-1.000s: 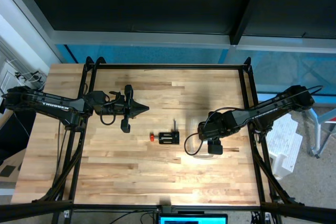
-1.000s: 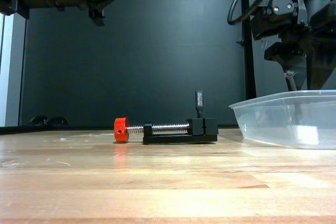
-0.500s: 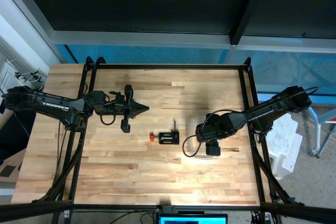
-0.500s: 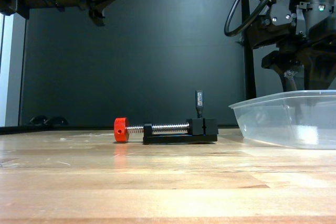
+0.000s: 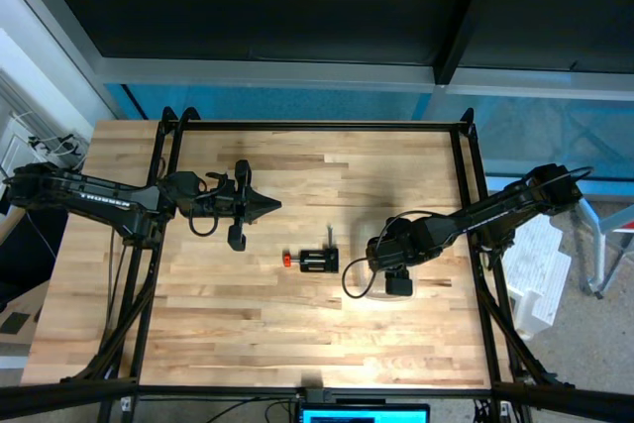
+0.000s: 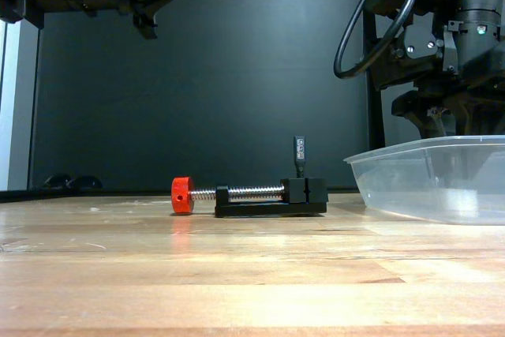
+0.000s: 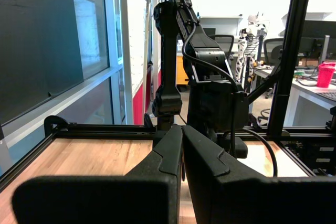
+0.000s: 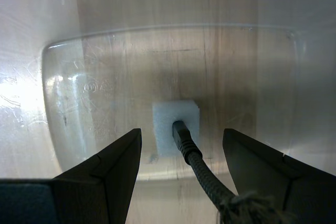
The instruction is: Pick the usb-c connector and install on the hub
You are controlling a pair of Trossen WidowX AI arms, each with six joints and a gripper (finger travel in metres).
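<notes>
As the right gripper (image 8: 181,134) hangs over the clear tub (image 6: 410,183) with its jaws spread wide, the usb-c connector (image 8: 182,140) sits inside that tub, its tip set in a white foam block (image 8: 164,124). Picking looks to be the step in hand. Next, the jaws likely need to drop astride the plug and close.

The hub (image 6: 299,150) stands in a clamp (image 6: 268,199) beside the tub. The left gripper (image 5: 269,205), jaws closed on nothing, hovers well away from the tub. The table (image 5: 248,324) is pale wood planks with a black frame (image 5: 317,126) and a dark wall (image 6: 237,53) behind.

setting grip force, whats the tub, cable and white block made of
Tub: clear glossy plastic, see-through. Cable: woven braid sleeve; its connector stands in the block. Block: probably foam, matte white. Right gripper open above it; left gripper shut, raised at left.
</notes>
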